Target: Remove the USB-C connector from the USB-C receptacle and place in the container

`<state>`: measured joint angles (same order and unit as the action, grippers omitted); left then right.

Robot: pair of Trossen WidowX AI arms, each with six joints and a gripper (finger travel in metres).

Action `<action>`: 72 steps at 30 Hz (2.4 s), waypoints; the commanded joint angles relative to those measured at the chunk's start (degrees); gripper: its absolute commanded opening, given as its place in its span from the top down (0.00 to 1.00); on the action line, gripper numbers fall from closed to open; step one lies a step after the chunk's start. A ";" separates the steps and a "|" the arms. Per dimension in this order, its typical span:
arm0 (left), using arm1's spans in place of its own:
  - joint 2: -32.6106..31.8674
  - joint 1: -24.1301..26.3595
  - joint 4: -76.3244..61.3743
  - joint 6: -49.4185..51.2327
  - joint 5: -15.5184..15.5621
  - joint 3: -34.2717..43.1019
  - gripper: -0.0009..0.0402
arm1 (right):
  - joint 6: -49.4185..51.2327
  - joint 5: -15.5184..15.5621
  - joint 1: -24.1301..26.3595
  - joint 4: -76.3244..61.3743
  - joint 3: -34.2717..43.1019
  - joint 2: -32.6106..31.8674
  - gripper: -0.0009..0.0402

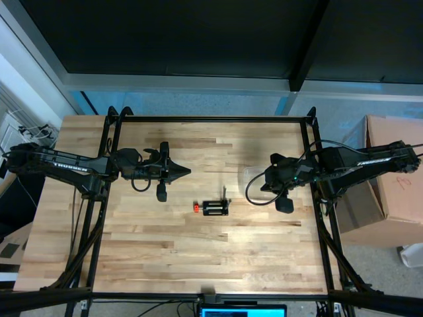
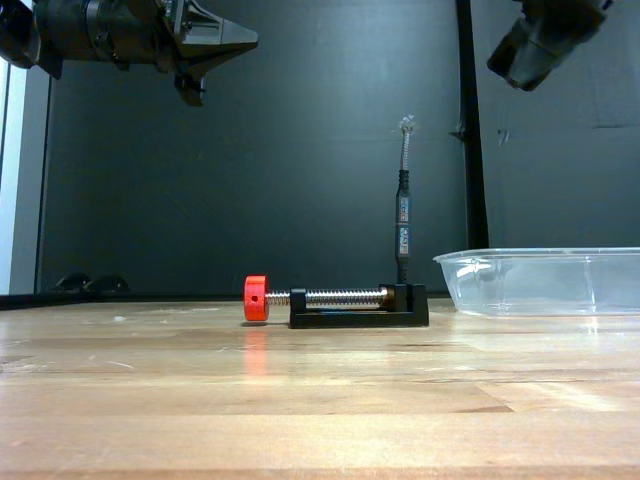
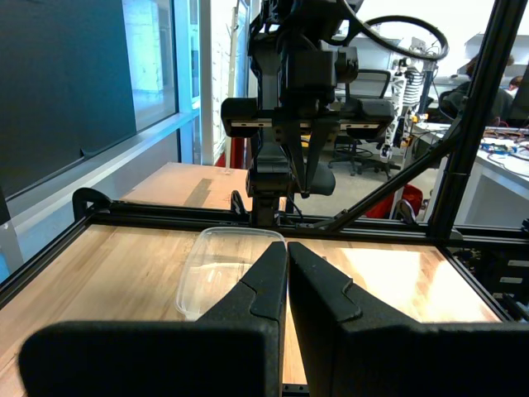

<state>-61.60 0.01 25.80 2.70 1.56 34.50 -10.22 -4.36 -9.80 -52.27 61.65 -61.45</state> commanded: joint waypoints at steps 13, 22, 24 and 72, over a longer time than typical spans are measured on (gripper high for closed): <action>0.00 0.00 0.07 0.00 0.00 0.00 0.98 | -4.09 -0.55 -0.76 -1.09 0.26 -6.19 0.78; 0.00 -0.02 0.02 0.00 0.00 0.00 0.98 | -4.94 -0.72 -1.09 8.66 0.46 -16.98 0.52; 0.00 0.00 0.04 0.00 0.00 0.00 0.98 | -5.27 -0.72 -1.14 11.02 0.46 -18.88 0.53; 0.00 -0.02 0.04 0.00 0.00 0.00 0.98 | -3.87 -0.79 -1.86 14.86 10.47 -36.54 0.93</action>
<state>-61.60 0.01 25.82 2.72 1.58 34.50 -13.98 -5.41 -11.64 -37.45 72.16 -98.00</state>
